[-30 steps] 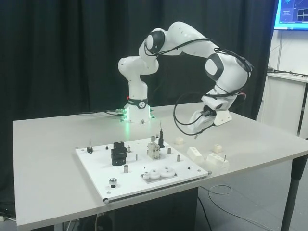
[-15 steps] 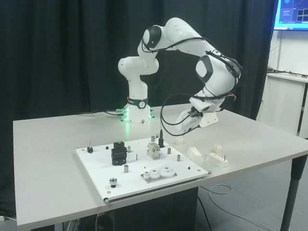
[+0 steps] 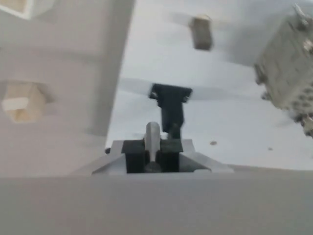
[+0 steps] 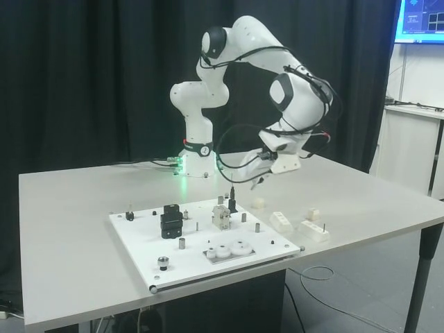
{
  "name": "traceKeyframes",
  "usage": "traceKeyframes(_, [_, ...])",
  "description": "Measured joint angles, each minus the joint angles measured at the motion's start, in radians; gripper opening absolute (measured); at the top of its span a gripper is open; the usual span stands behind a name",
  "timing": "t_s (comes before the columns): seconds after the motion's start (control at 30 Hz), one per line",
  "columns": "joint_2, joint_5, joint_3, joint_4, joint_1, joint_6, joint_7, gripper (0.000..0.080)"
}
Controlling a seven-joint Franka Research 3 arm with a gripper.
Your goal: Insert round peg 2.
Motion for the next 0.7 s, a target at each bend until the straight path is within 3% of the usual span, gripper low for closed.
traceKeyframes(0.33, [-0.086, -0.040, -0.010, -0.104, -0.030, 0.056, 0.028, 0.0060])
traceKeyframes(0.7, [-0.183, -0.083, -0.052, -0.239, -0.049, 0.172, 0.064, 0.0060])
